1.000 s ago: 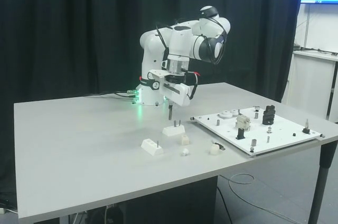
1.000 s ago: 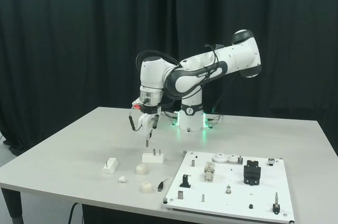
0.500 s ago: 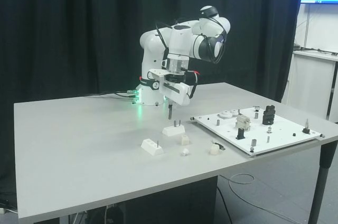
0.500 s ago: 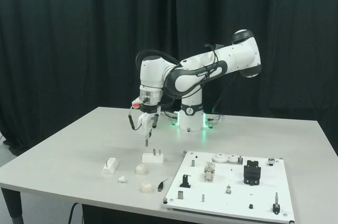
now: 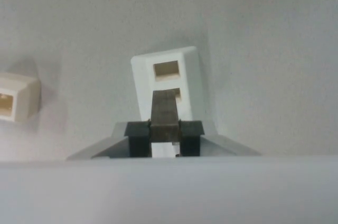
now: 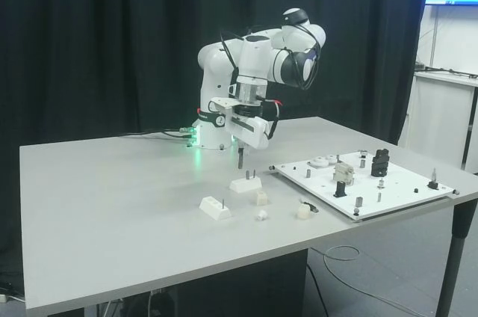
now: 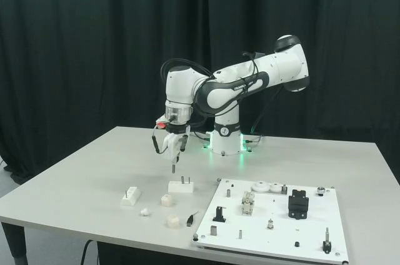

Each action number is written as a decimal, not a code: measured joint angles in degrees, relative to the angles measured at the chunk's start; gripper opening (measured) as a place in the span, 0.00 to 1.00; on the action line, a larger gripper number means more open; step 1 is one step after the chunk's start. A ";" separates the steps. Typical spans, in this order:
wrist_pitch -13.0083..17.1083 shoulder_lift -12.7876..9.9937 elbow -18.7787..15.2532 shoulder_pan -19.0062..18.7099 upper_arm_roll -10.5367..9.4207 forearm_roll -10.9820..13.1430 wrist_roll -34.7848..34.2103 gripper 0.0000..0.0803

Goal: Insert square peg 3.

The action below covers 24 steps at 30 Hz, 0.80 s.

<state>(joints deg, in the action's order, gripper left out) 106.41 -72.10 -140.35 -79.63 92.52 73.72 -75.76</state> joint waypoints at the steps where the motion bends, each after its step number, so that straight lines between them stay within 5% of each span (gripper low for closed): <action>1: 0.00 0.00 0.01 -0.01 0.00 0.00 0.24 0.14; 24: 0.00 0.90 2.93 -1.94 0.13 2.67 14.32 0.14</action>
